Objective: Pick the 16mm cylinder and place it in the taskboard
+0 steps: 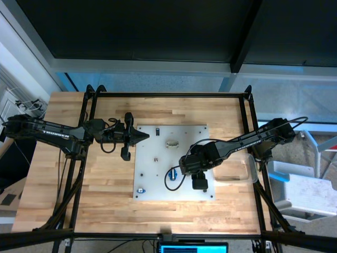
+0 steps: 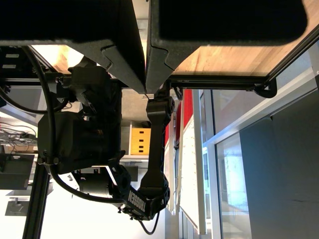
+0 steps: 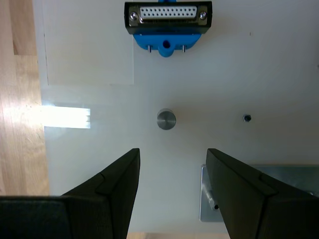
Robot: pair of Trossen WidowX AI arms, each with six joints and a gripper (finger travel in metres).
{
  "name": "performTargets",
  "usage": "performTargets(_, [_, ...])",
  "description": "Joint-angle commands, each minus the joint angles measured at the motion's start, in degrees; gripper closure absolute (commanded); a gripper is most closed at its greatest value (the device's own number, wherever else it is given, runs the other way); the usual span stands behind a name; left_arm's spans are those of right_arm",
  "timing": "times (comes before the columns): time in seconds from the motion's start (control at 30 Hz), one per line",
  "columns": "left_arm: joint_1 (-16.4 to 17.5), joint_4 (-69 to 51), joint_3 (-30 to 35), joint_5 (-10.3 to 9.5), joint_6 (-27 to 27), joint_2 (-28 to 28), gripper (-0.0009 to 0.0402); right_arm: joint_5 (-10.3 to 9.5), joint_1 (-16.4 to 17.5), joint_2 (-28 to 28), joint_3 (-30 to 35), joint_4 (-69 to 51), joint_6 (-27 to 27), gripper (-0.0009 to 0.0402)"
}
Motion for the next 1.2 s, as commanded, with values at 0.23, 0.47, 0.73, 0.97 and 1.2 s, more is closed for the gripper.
performTargets(0.23, [0.0, 0.0, 0.0, 0.0, 0.0, 0.0, 0.0393, 0.0, 0.0, 0.0, 0.0, 2.6, 0.0, 0.0208])
performTargets(0.47, [0.0, 0.0, 0.0, 0.0, 0.0, 0.0, 0.0393, 0.0, 0.0, 0.0, 0.0, 4.2, 0.0, 0.0208])
performTargets(0.73, [0.0, 0.0, 0.0, 0.0, 0.0, 0.0, 0.0393, 0.0, 0.0, 0.0, 0.0, 4.3, 0.0, 0.0208])
performTargets(0.97, [0.0, 0.0, 0.0, 0.02, 0.0, 0.0, 0.0393, 0.0, 0.0, 0.0, 0.0, 4.3, 0.0, 0.0208])
performTargets(1.2, [0.0, 0.0, 0.0, 0.0, 0.0, 0.0, 0.0393, -0.02, 0.0, 0.0, 0.0, 4.2, 0.0, 0.0208])
